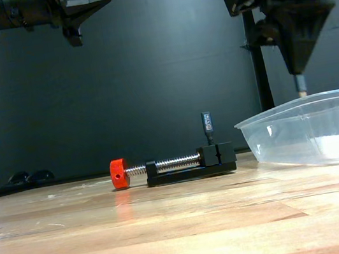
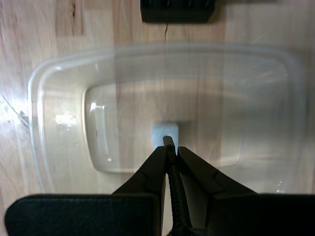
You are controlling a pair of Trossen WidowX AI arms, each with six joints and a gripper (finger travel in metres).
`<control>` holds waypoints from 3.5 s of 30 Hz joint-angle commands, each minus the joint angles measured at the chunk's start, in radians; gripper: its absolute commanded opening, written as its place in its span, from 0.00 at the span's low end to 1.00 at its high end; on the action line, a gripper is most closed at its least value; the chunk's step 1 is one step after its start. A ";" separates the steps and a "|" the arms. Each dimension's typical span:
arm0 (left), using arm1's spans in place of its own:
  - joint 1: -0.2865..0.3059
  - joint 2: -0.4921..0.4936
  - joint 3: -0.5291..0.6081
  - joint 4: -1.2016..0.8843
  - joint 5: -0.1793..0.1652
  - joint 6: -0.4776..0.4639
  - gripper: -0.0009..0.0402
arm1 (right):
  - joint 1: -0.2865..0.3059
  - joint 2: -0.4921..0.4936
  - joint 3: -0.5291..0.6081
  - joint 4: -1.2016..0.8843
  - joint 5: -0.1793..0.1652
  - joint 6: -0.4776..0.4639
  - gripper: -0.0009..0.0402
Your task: Pick the usb-c connector and install on the hub
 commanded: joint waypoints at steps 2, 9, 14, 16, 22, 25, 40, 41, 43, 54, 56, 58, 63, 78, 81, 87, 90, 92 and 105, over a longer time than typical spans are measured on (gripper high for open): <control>0.000 0.000 0.000 0.000 0.000 0.000 0.02 | -0.002 0.003 0.037 -0.015 0.009 0.000 0.02; 0.000 0.000 0.000 0.000 0.000 0.000 0.02 | -0.004 0.009 0.061 -0.026 0.009 0.000 0.02; 0.000 0.000 0.000 0.000 0.000 0.000 0.02 | -0.005 0.009 0.061 -0.026 0.007 0.000 0.02; 0.000 0.000 0.000 0.000 0.000 0.000 0.02 | -0.005 0.009 0.061 -0.026 0.007 0.000 0.02; 0.000 0.000 0.000 0.000 0.000 0.000 0.02 | -0.008 0.009 0.061 -0.021 0.007 0.000 0.02; 0.000 0.000 0.000 0.000 0.000 0.000 0.02 | -0.009 0.009 0.061 -0.019 0.007 0.000 0.02; 0.000 0.000 0.000 0.000 0.000 0.000 0.02 | -0.043 0.104 0.198 -0.042 0.009 -0.052 0.02; 0.000 0.000 0.000 0.000 0.000 0.000 0.02 | -0.045 0.114 0.211 -0.043 0.009 -0.058 0.02; 0.000 0.000 0.000 0.000 0.000 0.000 0.02 | -0.049 0.136 0.239 -0.042 0.009 -0.069 0.02; 0.000 0.000 0.000 0.000 0.000 0.000 0.02 | -0.061 0.244 0.369 -0.071 0.006 -0.137 0.02; 0.000 0.000 0.000 0.000 0.000 0.000 0.02 | -0.061 0.264 0.394 -0.077 0.006 -0.147 0.02; 0.000 0.000 0.000 0.000 0.000 0.000 0.02 | -0.061 0.290 0.424 -0.089 0.006 -0.165 0.02; 0.000 0.000 0.000 0.000 0.000 0.000 0.02 | -0.065 0.344 0.491 -0.117 0.006 -0.205 0.02; 0.000 0.000 0.000 -0.001 0.000 0.000 0.02 | -0.087 0.408 0.549 -0.133 0.006 -0.263 0.02; 0.000 0.000 0.000 0.000 0.000 0.000 0.02 | -0.087 0.417 0.549 -0.132 0.006 -0.266 0.02; 0.000 0.000 0.000 0.001 0.000 0.000 0.02 | -0.091 0.430 0.549 -0.116 0.006 -0.266 0.02; 0.000 0.000 0.000 0.000 0.000 0.000 0.02 | -0.092 0.435 0.549 -0.113 0.006 -0.265 0.02; 0.000 0.000 0.000 0.000 0.000 0.000 0.02 | -0.092 0.435 0.549 -0.113 0.006 -0.265 0.02; 0.000 0.000 0.000 0.000 0.000 0.000 0.02 | -0.092 0.435 0.549 -0.121 0.006 -0.266 0.02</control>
